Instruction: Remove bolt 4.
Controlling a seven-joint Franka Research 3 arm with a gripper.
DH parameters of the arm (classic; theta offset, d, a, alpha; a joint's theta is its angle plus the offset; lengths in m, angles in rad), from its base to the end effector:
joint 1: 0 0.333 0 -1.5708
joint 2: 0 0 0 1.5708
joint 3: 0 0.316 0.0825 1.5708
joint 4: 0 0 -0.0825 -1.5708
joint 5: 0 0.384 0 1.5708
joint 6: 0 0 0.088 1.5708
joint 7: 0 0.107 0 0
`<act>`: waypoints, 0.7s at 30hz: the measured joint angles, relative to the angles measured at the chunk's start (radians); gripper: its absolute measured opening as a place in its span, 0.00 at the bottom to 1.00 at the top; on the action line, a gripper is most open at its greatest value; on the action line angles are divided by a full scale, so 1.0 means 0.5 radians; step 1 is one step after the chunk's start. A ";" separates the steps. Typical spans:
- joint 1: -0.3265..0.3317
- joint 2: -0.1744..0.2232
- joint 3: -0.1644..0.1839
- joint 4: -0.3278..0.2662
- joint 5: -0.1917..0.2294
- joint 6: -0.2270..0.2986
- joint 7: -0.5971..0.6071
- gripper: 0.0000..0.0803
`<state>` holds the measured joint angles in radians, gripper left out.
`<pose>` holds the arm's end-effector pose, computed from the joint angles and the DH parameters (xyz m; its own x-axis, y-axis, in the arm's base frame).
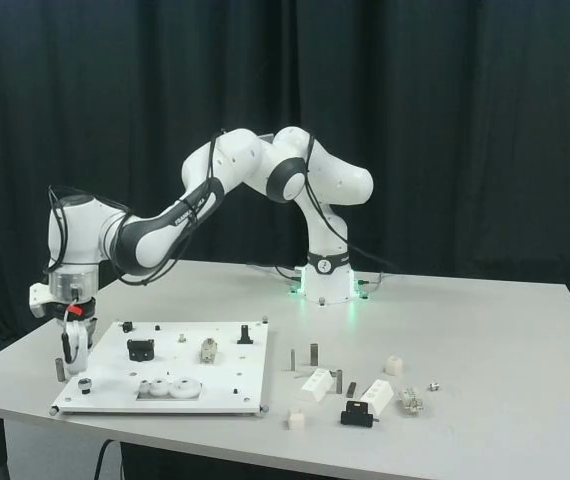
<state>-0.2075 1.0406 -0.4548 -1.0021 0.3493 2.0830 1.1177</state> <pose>0.7077 -0.3558 0.2569 -0.1375 -0.9840 0.1132 -0.9885 0.1291 -0.0785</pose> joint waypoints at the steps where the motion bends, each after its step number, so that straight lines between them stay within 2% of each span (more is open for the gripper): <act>1: -0.004 0.000 -0.002 0.016 -0.009 -0.016 0.000 0.00; 6: -0.025 0.000 -0.003 0.077 -0.034 -0.080 0.000 0.00; 21: -0.045 0.000 -0.009 0.182 -0.034 -0.222 0.000 0.00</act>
<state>-0.2303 1.0405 -0.4591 -0.9111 0.3322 1.9721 1.1179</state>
